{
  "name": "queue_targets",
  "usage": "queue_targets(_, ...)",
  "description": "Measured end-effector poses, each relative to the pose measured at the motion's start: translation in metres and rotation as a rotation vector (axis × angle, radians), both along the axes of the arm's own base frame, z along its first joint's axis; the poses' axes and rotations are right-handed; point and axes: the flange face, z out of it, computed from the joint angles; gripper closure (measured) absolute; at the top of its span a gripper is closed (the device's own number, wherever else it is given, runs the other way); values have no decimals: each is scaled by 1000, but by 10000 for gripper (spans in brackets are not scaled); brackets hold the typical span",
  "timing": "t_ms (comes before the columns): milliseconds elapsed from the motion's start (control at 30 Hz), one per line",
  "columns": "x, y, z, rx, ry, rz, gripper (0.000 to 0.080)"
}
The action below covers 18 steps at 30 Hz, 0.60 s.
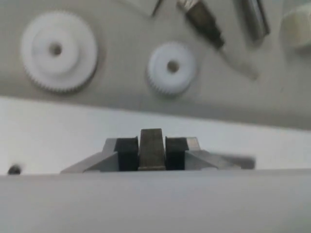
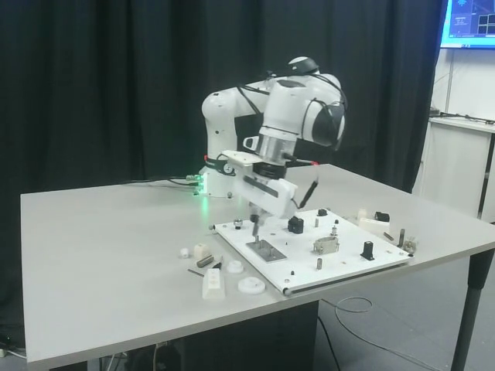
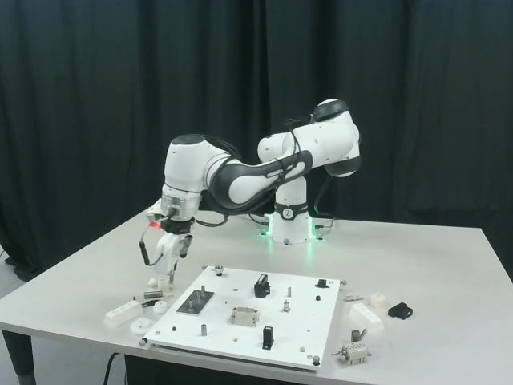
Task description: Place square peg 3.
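I see the gripper [image 1: 151, 153], black pads clamped on a grey square metal peg [image 1: 151, 148], hanging just above the white assembly board [image 2: 340, 267] near the edge facing the loose parts. Beyond that edge the grey table [image 2: 100, 255] carries two white toothed plastic gears [image 1: 58, 51] with open tabletop between them. I cannot make out the peg's lower end.
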Motion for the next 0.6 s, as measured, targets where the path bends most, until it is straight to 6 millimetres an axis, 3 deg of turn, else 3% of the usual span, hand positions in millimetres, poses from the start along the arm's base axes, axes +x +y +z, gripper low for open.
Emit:
queue_targets(367,-23,-47,-10,3,6,53,688)
queue_targets(600,-31,-65,-22,35,-5,98,688)
